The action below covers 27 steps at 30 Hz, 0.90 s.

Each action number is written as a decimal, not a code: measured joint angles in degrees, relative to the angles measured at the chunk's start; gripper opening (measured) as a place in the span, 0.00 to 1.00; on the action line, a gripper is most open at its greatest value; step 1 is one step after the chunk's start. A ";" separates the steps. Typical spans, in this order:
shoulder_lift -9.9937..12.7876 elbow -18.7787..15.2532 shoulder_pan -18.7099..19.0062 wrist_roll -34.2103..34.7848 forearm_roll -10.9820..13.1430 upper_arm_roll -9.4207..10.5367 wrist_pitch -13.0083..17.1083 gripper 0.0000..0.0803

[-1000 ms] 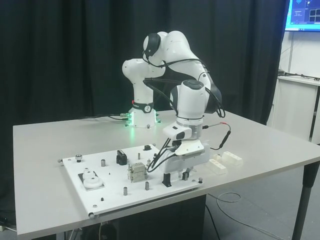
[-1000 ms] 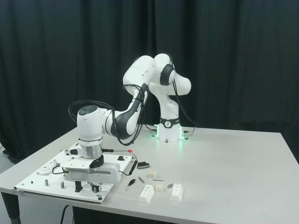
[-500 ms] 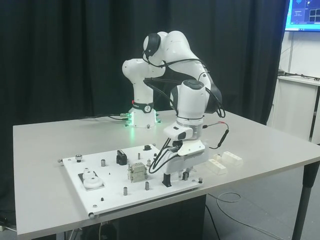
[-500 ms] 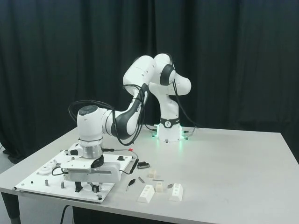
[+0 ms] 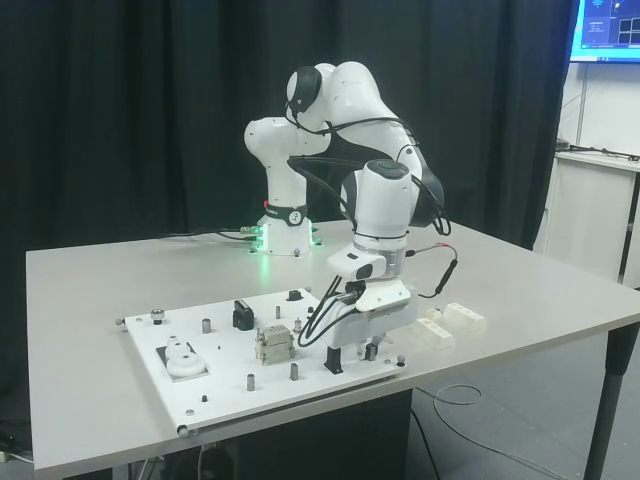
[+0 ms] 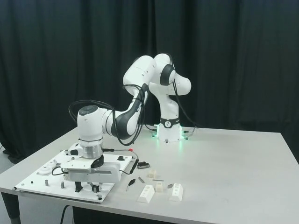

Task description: Remove square peg 4.

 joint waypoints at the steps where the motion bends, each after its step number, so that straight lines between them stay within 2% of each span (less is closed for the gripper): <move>1: 0.00 0.00 0.00 0.18 0.00 0.00 0.00 0.12; 16: -0.01 0.15 0.03 4.79 0.00 0.00 -0.16 0.12; 27: -0.04 1.18 0.03 7.58 -0.03 -0.23 -1.71 0.12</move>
